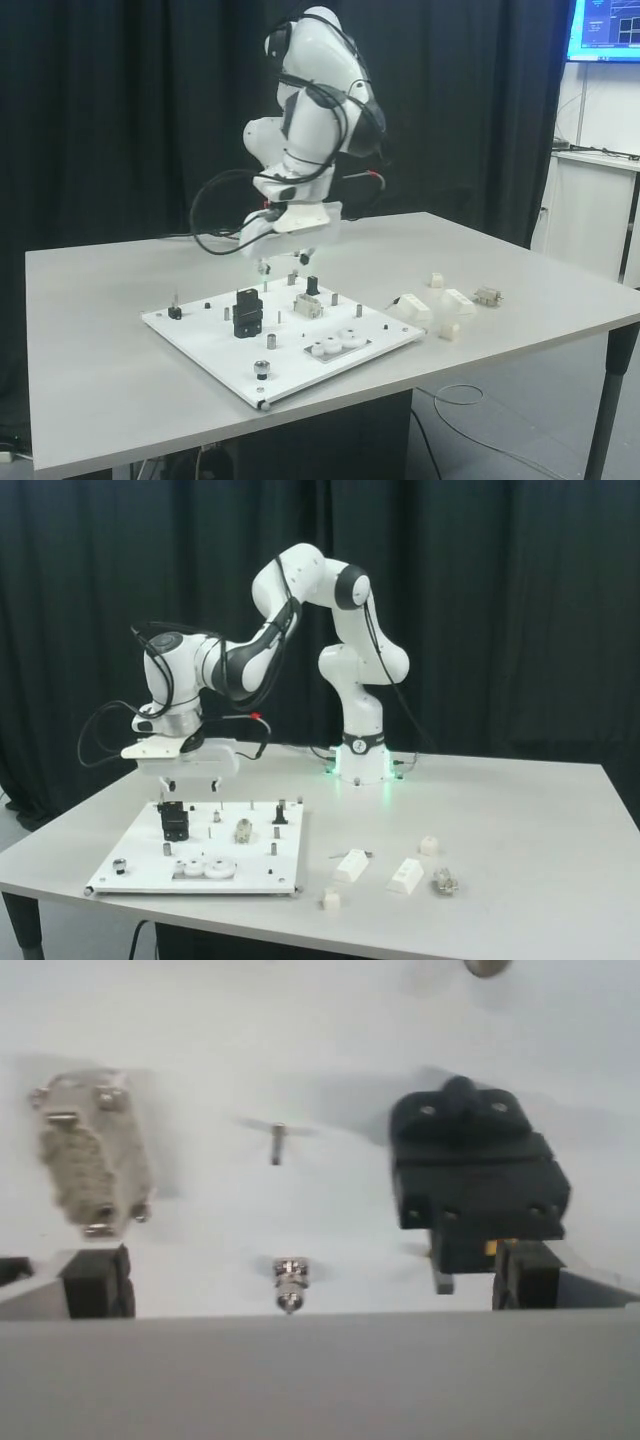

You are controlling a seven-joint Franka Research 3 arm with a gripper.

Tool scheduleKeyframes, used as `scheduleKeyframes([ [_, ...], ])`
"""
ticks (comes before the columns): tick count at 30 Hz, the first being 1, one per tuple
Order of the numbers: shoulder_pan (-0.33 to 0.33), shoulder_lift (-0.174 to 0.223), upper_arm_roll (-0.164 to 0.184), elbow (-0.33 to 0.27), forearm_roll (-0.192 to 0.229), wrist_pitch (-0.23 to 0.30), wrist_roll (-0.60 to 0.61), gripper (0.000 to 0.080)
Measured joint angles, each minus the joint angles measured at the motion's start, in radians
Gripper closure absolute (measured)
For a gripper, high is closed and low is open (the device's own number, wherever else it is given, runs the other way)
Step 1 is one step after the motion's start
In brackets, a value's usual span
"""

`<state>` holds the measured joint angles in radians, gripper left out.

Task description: Remove D-SUB.

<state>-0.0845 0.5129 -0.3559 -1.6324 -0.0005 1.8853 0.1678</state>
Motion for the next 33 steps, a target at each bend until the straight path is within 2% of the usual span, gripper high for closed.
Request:
scheduleKeyframes([
  [12,0.0,-0.014,-0.073,-0.07,0.059,0.103,-0.077,0.0003],
  [23,-0.001,-0.012,-0.115,-0.096,0.133,0.155,-0.153,0.0003],
  [33,-0.003,0.004,-0.136,-0.098,0.193,0.171,-0.213,0.0003],
])
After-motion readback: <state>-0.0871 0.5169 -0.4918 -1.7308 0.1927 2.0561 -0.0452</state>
